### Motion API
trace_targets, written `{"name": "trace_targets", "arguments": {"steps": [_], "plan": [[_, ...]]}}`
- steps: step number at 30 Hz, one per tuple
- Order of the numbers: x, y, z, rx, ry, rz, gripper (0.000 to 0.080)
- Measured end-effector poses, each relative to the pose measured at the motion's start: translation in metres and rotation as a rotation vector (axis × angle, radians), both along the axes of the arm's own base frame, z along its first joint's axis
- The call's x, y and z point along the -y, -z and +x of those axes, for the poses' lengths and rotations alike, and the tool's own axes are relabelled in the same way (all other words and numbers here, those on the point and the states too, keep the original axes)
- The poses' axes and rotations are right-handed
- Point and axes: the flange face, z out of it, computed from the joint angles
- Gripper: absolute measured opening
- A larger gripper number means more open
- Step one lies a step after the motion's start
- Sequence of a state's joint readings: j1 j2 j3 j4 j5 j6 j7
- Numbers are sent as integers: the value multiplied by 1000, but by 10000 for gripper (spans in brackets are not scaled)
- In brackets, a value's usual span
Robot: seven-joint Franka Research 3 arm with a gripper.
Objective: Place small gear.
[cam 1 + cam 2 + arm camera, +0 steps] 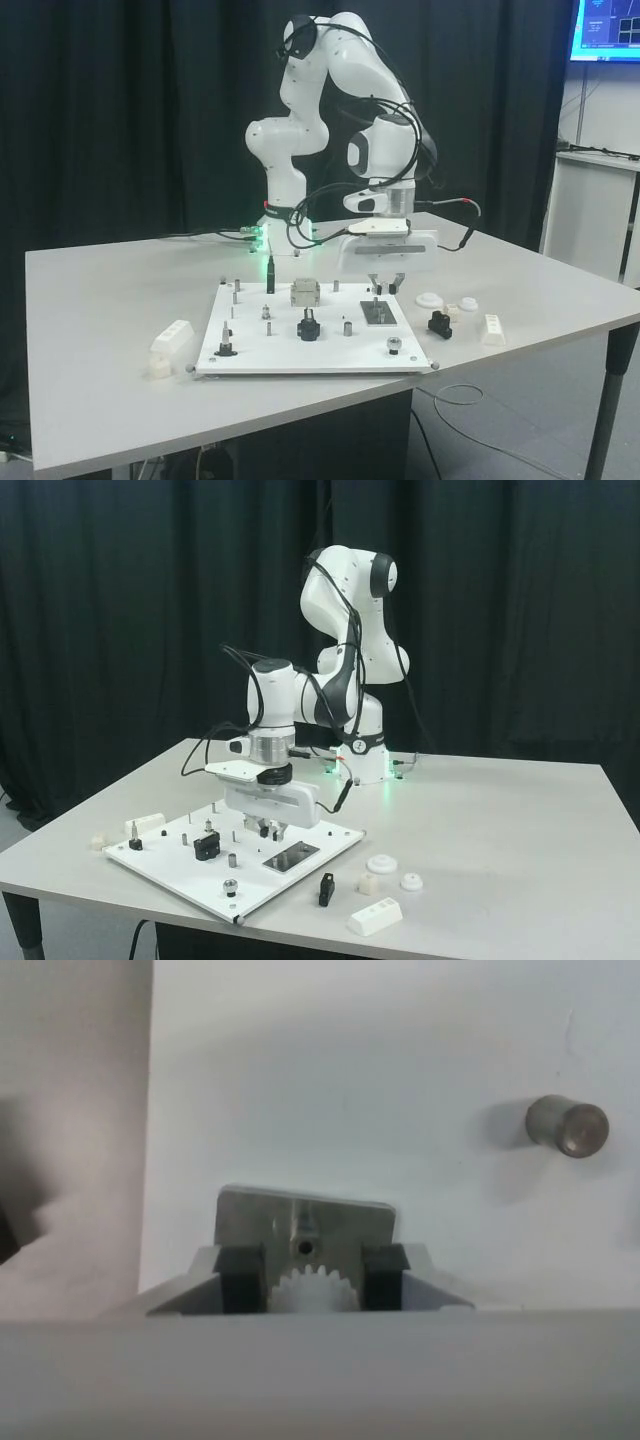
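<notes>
My arm [345, 630] is white with rounded joints and black cables looped along it; its base [270, 232] glows green; black pads line my gripper [311, 1278].

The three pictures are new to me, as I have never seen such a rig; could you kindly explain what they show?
The white machine is a robot arm bolted on a grey table. Two pictures come from cameras standing in the room on different sides. The third comes from a camera on the arm's wrist, looking down past the tool.

On the table lies a white board carrying small pegs and black parts. Loose white pieces lie beside it, among them a round gear-like disc and a white block.

In the wrist picture the tool's two black fingers are shut on a small white gear. It hangs over the board, above a grey metal plate. A grey peg stands farther off.
</notes>
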State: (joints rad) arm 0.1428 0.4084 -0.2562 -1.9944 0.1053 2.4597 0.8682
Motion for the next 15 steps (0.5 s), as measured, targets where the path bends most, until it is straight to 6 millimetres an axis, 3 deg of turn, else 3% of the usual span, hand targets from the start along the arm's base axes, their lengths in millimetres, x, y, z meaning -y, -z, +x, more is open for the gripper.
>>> {"name": "trace_targets", "arguments": {"steps": [8, 15], "plan": [[-14, 4, -1, -15, -27, 6, 199], [-38, 13, -7, -39, -64, 17, 199]]}}
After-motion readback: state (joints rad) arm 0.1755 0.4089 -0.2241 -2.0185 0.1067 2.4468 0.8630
